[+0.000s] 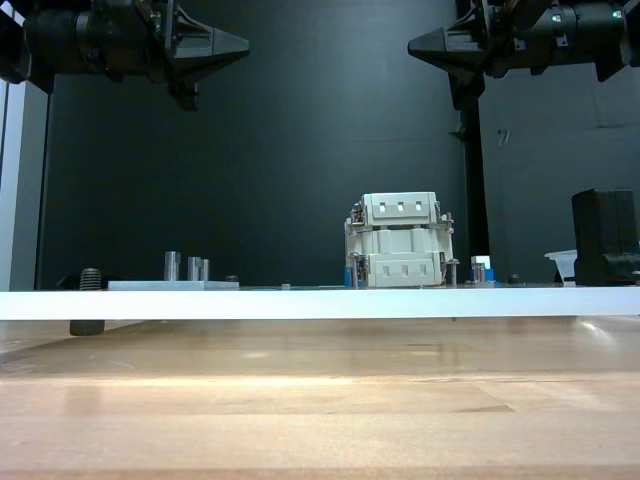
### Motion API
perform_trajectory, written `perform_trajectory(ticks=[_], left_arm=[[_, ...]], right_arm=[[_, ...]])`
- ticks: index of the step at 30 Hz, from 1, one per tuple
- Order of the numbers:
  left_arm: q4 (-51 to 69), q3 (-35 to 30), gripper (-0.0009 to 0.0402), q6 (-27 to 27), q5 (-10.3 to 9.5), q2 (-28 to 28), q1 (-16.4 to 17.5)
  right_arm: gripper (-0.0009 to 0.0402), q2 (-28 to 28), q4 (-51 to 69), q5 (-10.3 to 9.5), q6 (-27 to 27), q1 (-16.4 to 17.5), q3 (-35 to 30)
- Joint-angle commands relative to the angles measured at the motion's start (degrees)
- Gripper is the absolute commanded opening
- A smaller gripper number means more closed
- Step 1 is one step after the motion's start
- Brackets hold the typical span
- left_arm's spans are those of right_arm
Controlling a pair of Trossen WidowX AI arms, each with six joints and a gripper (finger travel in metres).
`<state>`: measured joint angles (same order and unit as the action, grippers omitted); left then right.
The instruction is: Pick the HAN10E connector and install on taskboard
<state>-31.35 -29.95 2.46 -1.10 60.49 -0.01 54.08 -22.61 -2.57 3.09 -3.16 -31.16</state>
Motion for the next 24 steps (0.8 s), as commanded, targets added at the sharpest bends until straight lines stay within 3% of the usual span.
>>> perform_trajectory(ticks=[1, 24], left_arm=[[0.0, 0.0, 0.0001, 0.0, 0.00, 0.0, 0.0], [0.0, 0.0, 0.0001, 0.0, 0.00, 0.0, 0.0]], right_arm=[[0.0000, 0.1, -0.2, 0.00, 0.0, 0.0, 0.0], [0.0000, 0.1, -0.2, -0.02, -0.5, 0.0, 0.0]])
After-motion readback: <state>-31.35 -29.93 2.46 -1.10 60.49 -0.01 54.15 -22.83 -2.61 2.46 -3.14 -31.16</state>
